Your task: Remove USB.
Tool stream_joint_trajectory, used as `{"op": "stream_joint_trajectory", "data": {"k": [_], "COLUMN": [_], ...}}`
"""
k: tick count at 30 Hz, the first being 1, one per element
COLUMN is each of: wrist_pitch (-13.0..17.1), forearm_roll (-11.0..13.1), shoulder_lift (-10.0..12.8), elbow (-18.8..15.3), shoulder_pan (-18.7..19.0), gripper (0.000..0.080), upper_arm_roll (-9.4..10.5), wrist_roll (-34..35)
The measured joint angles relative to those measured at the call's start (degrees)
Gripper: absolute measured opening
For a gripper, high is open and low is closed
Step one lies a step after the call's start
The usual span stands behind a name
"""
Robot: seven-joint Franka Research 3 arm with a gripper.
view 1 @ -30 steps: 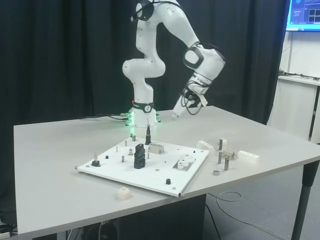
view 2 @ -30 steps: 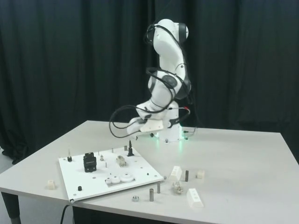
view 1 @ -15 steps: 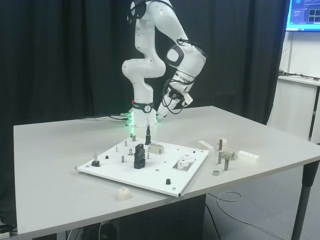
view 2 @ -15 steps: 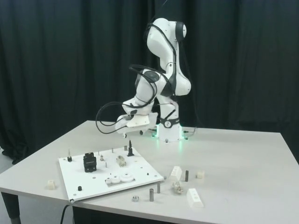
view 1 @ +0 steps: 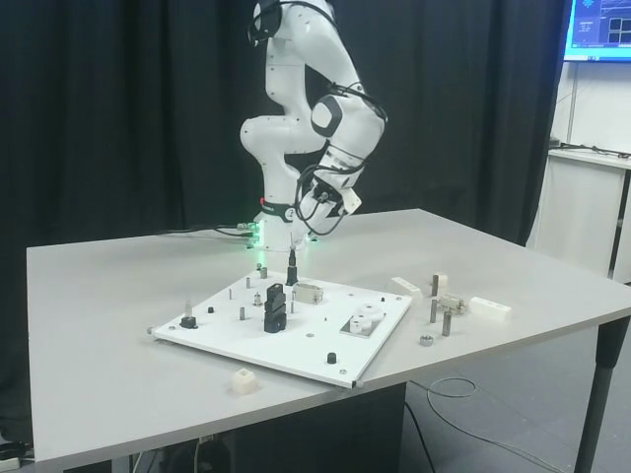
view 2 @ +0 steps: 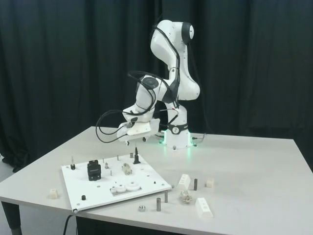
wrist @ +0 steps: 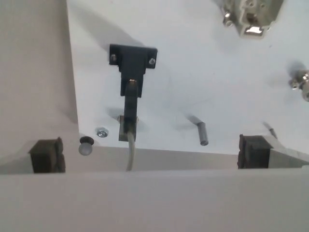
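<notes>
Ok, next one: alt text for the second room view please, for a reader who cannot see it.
A white robot arm bends down over a grey table, its gripper hanging just above a black USB plug that stands upright near the far edge of a white board. Small loose parts lie on the table beside the board, against a black curtain.

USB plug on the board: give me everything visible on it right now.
The USB plug is a slim black body standing upright in a black socket block screwed to the white board near its edge closest to the robot base. A short grey stub sticks out of its top. It looks like moulded plastic and appears still seated. The end effector hangs above it, not touching; nothing else contacts it.
</notes>
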Motion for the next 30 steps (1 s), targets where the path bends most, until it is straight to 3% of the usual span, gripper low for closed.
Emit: {"op": "stream_joint_trajectory", "data": {"k": [18,30], "wrist_pitch": [2.6,3.2], "forearm_roll": [-0.1,0.0], "shoulder_lift": [0.0,0.1], "elbow": [-3.2,-4.0], "shoulder_pan": [0.0,0.0], "gripper": [0.08,0.08], "upper_arm_roll": [-3.29,-3.9], "wrist_roll": [-1.3,-1.7]}}
